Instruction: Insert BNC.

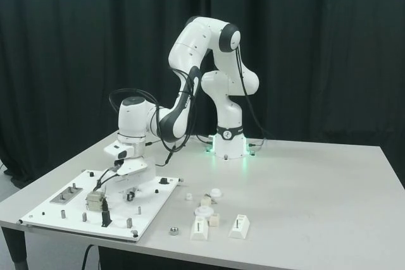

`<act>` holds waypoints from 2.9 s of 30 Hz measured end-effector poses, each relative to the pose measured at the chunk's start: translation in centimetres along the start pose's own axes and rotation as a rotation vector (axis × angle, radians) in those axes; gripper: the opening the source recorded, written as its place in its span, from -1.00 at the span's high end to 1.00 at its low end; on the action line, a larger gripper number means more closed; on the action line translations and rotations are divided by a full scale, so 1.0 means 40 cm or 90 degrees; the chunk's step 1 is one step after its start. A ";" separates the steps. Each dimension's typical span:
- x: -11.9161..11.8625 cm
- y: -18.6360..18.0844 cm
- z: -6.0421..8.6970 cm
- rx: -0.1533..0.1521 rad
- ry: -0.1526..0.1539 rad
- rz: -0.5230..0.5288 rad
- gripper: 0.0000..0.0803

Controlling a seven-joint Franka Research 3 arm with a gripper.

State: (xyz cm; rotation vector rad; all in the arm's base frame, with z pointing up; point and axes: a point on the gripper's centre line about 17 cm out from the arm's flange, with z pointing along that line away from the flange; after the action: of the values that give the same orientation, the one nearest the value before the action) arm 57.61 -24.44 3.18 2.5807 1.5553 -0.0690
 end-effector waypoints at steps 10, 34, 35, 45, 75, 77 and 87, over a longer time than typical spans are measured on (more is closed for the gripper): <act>0.000 -0.002 0.000 0.002 0.000 0.085 0.68; 0.001 -0.005 0.001 0.009 -0.002 0.274 0.68; 0.002 -0.005 0.001 0.009 -0.002 0.282 0.68; 0.003 -0.007 0.001 0.012 -0.003 0.391 0.68; 0.004 -0.008 0.000 0.018 -0.007 0.544 0.68; 0.004 -0.008 0.000 0.019 -0.007 0.551 0.68; 0.005 -0.009 0.000 0.025 -0.012 0.606 0.68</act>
State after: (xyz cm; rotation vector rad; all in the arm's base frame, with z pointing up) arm 57.38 -24.08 3.11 3.0233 0.1975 -0.0253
